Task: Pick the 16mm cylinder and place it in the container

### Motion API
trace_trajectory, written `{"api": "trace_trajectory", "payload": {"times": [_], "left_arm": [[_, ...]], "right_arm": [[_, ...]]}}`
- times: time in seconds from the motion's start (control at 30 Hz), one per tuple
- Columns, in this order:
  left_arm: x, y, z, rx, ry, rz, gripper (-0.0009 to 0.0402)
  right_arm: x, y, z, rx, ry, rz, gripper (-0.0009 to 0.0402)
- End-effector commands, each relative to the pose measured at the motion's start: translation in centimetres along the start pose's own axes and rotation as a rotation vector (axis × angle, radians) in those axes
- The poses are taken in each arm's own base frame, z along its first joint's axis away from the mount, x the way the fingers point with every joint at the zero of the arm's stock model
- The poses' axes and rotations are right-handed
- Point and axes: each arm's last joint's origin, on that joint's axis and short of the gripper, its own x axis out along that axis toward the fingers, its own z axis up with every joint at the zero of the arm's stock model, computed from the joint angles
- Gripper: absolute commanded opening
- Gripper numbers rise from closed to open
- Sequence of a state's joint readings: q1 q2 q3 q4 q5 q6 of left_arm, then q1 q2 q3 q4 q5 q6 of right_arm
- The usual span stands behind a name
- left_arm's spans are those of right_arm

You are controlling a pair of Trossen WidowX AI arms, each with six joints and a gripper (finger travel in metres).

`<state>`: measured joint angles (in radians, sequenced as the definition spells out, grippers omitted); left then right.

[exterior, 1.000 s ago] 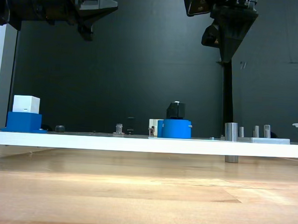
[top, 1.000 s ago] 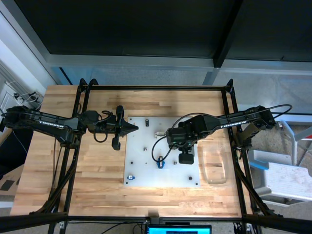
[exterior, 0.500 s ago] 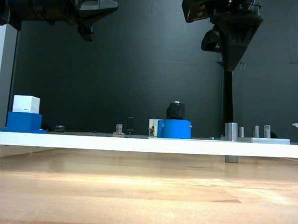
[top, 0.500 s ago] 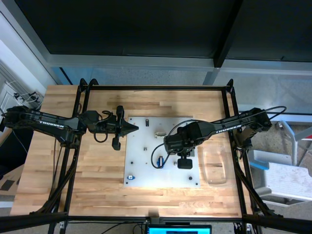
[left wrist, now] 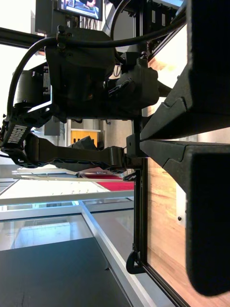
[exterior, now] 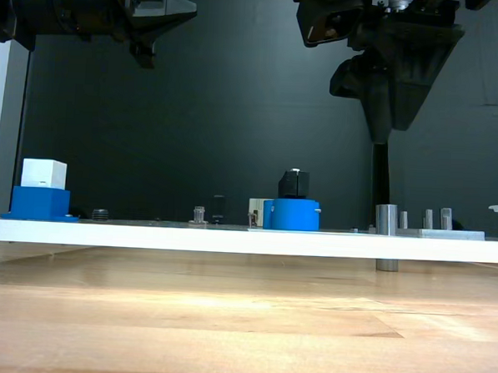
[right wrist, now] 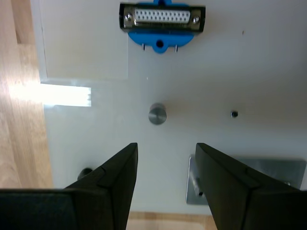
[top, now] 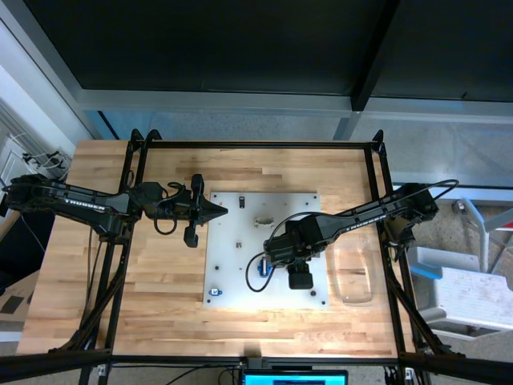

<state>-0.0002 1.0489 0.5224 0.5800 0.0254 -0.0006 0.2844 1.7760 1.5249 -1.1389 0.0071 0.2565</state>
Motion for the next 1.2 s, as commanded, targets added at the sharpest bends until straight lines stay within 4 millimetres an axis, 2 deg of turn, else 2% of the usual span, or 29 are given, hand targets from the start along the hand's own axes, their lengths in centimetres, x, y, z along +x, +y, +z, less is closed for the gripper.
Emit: {"api": "trace_trajectory", "payload": {"times": [0.03,0.3,0.8,1.2], "left_arm": [[0.0,0.0,0.0,0.000,-0.001,0.000,0.0000],[0.0,0.0,0.0,0.000,-0.001,0.000,0.0000],[0.0,0.0,0.0,0.000,-0.001,0.000,0.0000],[0.0,0.0,0.0,0.000,-0.001,0.000,0.0000]], "right_arm": [[0.5,0.2,0.0,-0.006,-0.004,-0.026,0.0175],[2.6,0.6,0.5,-0.008,0.039,-0.036,0.0174],[4.5,1.4,1.1,-0.027,0.035,-0.032,0.0174],[6.3,1.3,0.5,-0.028,0.038,-0.033,0.0173]]}}
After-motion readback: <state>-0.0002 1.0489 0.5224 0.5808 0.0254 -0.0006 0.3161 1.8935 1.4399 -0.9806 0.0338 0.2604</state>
